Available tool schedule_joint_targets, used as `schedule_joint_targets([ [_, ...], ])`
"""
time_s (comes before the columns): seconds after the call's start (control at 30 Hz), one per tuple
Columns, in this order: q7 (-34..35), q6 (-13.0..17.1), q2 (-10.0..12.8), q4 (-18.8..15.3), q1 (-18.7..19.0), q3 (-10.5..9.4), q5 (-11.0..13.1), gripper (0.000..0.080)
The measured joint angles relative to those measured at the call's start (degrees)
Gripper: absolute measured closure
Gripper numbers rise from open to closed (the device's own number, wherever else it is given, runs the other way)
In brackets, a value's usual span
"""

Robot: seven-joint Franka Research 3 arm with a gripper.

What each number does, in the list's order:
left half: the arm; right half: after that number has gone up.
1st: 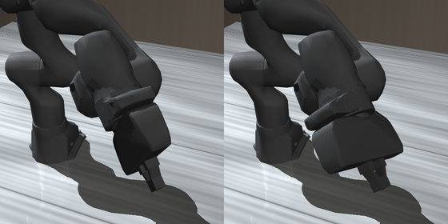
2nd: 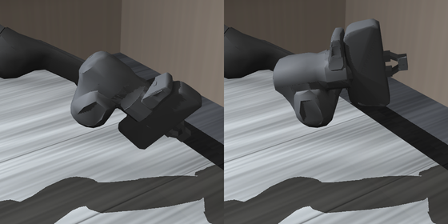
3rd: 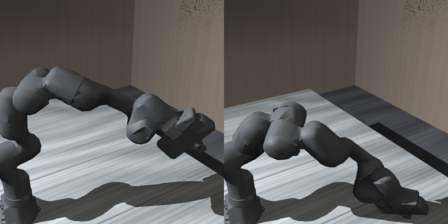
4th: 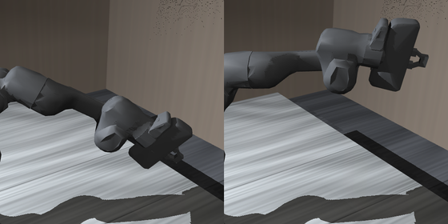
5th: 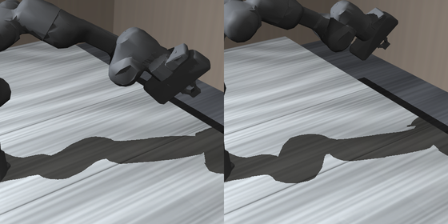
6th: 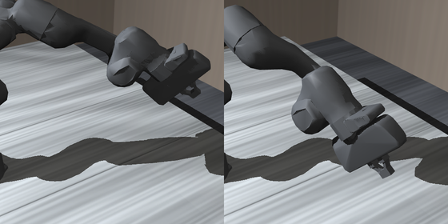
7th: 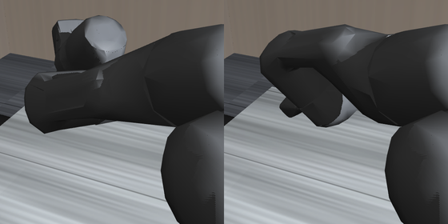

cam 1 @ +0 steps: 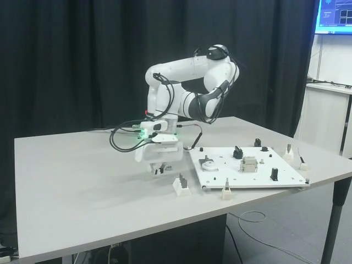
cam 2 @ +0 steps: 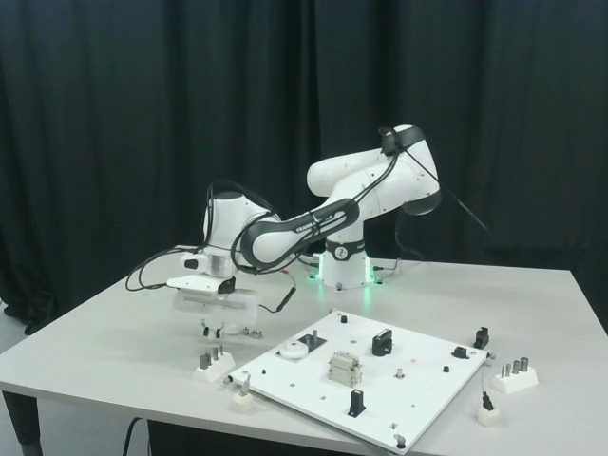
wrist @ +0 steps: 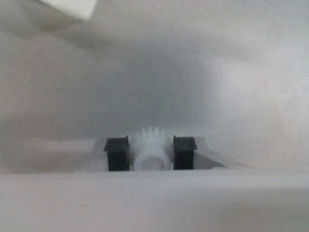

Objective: Insert small gear.

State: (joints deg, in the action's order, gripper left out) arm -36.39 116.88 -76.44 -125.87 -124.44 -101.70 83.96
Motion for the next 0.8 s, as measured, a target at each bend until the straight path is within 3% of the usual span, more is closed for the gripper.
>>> schedule_joint_targets([
  [0.53, 2.5, -9.4, 0.9, 0.0, 3.4, 3.06, -0.1, 0.0609],
  [0.8, 5.8, -14.4, 1.6, 0.0, 5.8, 4.89, -2.4, 0.0609],
])
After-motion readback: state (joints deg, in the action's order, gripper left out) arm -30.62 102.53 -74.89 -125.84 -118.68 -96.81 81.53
